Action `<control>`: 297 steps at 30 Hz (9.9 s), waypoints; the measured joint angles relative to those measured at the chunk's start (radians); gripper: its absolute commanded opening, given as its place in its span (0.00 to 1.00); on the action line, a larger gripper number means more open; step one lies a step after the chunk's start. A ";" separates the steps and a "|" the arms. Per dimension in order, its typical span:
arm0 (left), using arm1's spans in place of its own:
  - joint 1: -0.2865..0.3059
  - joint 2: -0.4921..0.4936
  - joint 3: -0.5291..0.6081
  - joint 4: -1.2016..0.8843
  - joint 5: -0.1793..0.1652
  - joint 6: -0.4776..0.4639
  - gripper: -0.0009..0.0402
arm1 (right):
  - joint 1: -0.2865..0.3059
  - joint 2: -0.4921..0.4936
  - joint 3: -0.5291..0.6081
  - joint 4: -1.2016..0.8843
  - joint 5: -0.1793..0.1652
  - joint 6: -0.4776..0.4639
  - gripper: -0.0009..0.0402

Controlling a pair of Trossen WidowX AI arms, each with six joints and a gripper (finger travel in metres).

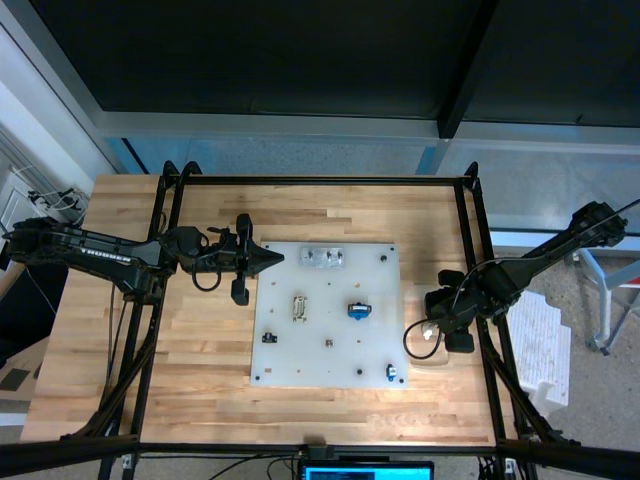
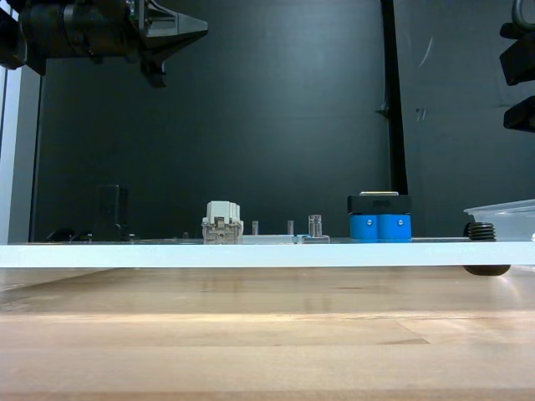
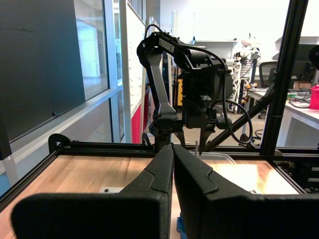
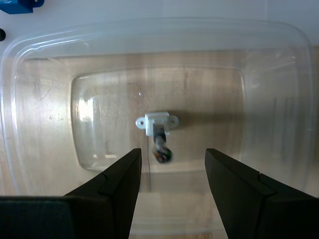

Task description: Pick the RJ45 connector and install on taskboard

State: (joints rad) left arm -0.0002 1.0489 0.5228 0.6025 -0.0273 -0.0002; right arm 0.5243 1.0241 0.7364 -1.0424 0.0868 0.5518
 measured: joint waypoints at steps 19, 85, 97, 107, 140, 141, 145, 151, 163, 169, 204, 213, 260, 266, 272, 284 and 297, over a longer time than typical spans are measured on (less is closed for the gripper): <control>0.000 0.000 0.000 0.000 0.000 0.000 0.02 | 0.015 0.000 -0.106 0.150 0.000 0.019 0.45; 0.000 0.000 0.000 0.000 0.000 0.000 0.02 | 0.033 0.031 -0.008 0.051 -0.012 0.019 0.02; 0.000 0.000 0.000 0.000 0.000 0.000 0.02 | 0.034 0.031 -0.056 0.101 -0.009 0.019 0.02; 0.000 0.000 0.000 0.000 0.000 0.000 0.02 | 0.037 0.063 -0.075 0.145 -0.001 0.019 0.02; 0.000 0.000 0.000 0.000 0.000 0.000 0.02 | 0.079 0.196 0.113 0.113 0.023 0.094 0.02; 0.000 0.000 0.000 0.000 0.000 0.000 0.02 | 0.084 0.212 0.124 0.113 0.022 0.105 0.02; 0.000 0.000 0.000 0.000 0.000 0.000 0.02 | 0.116 0.266 0.167 0.115 0.026 0.154 0.02; 0.000 0.000 0.000 0.000 0.000 0.000 0.02 | 0.149 0.332 0.241 0.111 0.026 0.187 0.02; 0.000 0.000 0.000 0.000 0.000 0.000 0.02 | 0.177 0.430 0.348 0.085 0.030 0.201 0.02; 0.000 0.000 0.000 0.000 0.000 0.000 0.02 | 0.180 0.471 0.390 0.075 0.048 0.198 0.02; 0.000 0.000 0.000 0.000 0.000 0.000 0.02 | 0.171 0.656 0.529 0.118 0.053 0.138 0.02; 0.000 0.000 0.000 0.000 0.000 0.000 0.02 | 0.169 0.660 0.529 0.109 0.063 0.137 0.02; 0.000 0.000 0.000 0.000 0.000 0.000 0.02 | 0.167 0.656 0.459 0.180 0.055 0.138 0.02; 0.000 0.000 0.000 0.000 0.000 0.000 0.02 | 0.167 0.657 0.459 0.181 0.055 0.138 0.02; 0.000 0.000 0.000 0.000 0.000 0.000 0.02 | 0.167 0.654 0.459 0.180 0.052 0.138 0.06; 0.000 0.000 0.000 0.000 0.000 0.000 0.02 | 0.167 0.644 0.458 0.182 0.050 0.140 0.29; 0.000 0.000 0.000 0.000 0.000 0.000 0.02 | 0.167 0.586 0.458 0.180 0.060 0.139 0.49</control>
State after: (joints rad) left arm -0.0002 1.0489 0.5224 0.6022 -0.0269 -0.0002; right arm 0.6914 1.6100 1.1946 -0.8627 0.1463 0.6910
